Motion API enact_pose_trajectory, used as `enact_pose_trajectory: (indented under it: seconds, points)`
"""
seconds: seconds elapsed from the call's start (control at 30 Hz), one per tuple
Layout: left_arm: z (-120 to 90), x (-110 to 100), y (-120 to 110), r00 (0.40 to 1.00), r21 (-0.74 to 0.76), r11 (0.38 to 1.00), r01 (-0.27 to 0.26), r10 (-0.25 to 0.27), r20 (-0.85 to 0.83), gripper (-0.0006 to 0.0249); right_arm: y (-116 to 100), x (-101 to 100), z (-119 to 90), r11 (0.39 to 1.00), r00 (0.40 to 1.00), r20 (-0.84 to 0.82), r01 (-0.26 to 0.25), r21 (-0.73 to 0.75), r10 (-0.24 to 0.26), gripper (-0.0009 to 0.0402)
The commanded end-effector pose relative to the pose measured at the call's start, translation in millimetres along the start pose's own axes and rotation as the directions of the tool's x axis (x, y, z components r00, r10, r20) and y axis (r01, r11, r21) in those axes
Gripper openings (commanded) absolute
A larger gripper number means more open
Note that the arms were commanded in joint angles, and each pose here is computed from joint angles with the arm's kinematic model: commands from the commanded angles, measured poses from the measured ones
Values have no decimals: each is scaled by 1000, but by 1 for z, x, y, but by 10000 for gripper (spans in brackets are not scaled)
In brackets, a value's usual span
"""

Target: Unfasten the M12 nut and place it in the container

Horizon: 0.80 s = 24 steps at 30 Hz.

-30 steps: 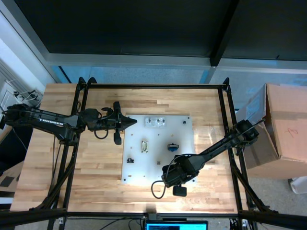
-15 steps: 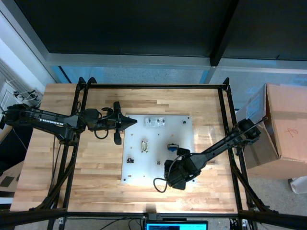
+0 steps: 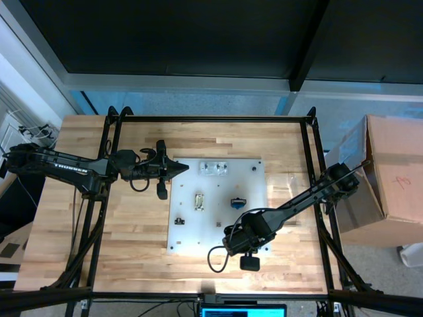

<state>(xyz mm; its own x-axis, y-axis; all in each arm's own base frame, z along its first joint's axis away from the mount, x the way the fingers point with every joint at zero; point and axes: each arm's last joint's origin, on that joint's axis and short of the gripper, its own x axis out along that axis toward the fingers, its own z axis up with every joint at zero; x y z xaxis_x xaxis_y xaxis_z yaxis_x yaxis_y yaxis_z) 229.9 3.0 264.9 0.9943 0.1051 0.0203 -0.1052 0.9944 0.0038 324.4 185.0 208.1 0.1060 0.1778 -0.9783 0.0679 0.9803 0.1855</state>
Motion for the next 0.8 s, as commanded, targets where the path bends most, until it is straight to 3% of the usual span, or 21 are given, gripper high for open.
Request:
enact_pose_trajectory:
  seconds: [0.03, 0.2, 0.43, 0.47, 0.53, 0.6, 0.67, 0.8]
  points:
    - [0, 0, 0, 1000, 0, 1000, 0, 0, 1, 0, -1, 11, 1, 1000, 1000, 1, -3, -30, 3, 0]
    - [0, 0, 0, 1000, 0, 1000, 0, 0, 1, 0, -2, 24, 4, 999, 1000, 11, -8, -39, 9, 0]
    - [0, 0, 0, 1000, 0, 1000, 0, 0, 1, 0, -4, 24, 3, 999, 999, 25, 35, -40, -35, 0]
    - [0, 0, 0, 1000, 0, 1000, 0, 0, 1, 0, -6, 24, 3, 997, 997, 29, 72, -30, -71, 0]
    - [0, 0, 0, 1000, 0, 1000, 0, 0, 0, 0, -13, 19, 0, 974, 973, 56, 223, 39, -225, 0]
    - [0, 0, 0, 1000, 0, 1000, 0, 0, 1, 0, -17, 13, -3, 948, 946, 60, 315, 52, -318, 0]
    - [0, 0, 0, 1000, 0, 1000, 0, 0, 1, 0, -18, 8, -4, 937, 936, 69, 341, 80, -346, 0]
    - [0, 0, 0, 1000, 0, 1000, 0, 0, 0, 0, -17, 5, -4, 941, 942, 69, 319, 114, -328, 0]
